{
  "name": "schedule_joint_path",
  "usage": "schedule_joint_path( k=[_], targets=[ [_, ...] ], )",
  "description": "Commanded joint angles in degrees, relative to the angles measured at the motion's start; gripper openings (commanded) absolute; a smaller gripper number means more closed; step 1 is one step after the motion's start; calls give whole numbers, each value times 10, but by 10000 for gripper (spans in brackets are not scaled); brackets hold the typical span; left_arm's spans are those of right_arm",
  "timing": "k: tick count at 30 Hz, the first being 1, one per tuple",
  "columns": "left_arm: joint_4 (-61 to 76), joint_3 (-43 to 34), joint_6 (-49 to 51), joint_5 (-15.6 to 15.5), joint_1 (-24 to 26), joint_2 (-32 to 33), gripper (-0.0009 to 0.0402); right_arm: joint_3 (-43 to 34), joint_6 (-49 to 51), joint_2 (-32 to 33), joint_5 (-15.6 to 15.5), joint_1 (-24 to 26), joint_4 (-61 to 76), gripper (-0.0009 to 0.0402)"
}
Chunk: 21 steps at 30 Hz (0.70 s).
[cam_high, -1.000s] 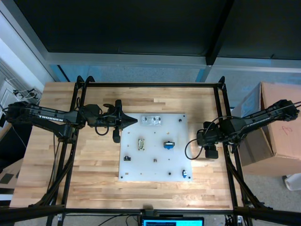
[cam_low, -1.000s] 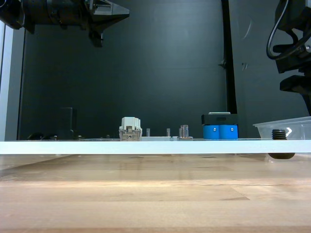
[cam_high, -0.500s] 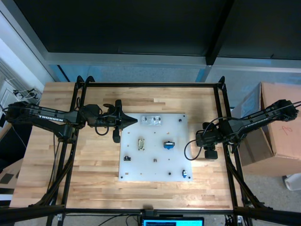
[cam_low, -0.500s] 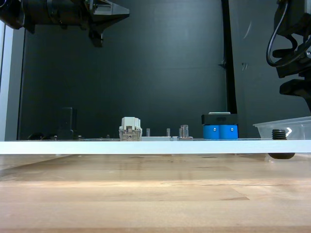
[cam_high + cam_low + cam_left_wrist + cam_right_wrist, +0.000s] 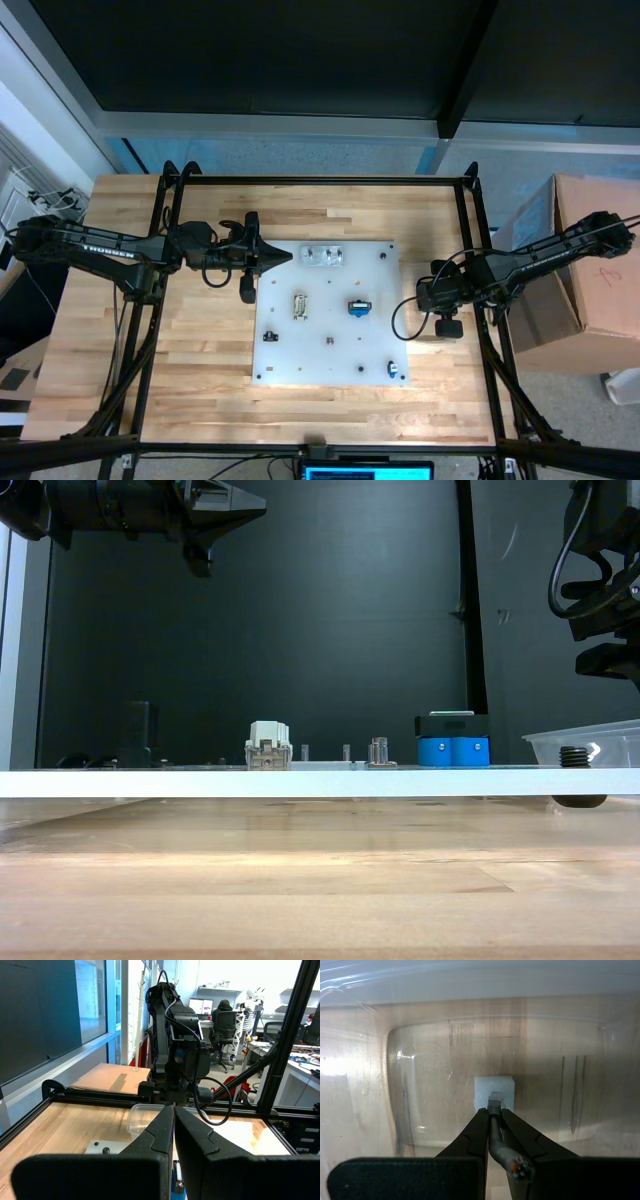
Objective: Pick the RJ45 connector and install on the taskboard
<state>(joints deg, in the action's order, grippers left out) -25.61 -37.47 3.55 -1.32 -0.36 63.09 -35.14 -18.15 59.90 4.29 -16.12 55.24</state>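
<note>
RJ45 connector (image 5: 494,1099), a small clear plug on a short grey cable stub, is held by your right claw (image 5: 494,1109), whose fingers are clamped on the cable just behind the plug. The plug's tip points at a white foam block (image 5: 482,1087) lying in a clear plastic tray (image 5: 430,1075). You cannot tell whether plug and foam touch. The tray stands near the tabletop's right edge, just beside the white rectangular taskboard (image 5: 320,365) and off it.

The pale wooden plank tabletop (image 5: 200,340) is ringed by a black metal frame (image 5: 320,181), with a dark panel behind it. Your left wrist view looks past the frame into a bright office with tall windows, desks and a seated person (image 5: 221,1015).

You can read white "TROSSEN" lettering (image 5: 108,253) on the left arm.

Your left claw (image 5: 283,256) hangs above the taskboard's far left corner, its fingers pressed together. On the board stand a blue block (image 5: 358,308) and a grey-white connector housing (image 5: 300,306). A brown cardboard box (image 5: 590,270) sits beyond the tabletop's right edge.
</note>
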Motion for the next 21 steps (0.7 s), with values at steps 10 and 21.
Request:
schedule_joint_path(
  k=[10,21],
  targets=[
    [0,0,0,0,0,0,1,-38,28,-5,2,0,53,0],
    [0,0,0,0,0,0,1,-120,35,-7,-25,-7,108,0]
  ],
)
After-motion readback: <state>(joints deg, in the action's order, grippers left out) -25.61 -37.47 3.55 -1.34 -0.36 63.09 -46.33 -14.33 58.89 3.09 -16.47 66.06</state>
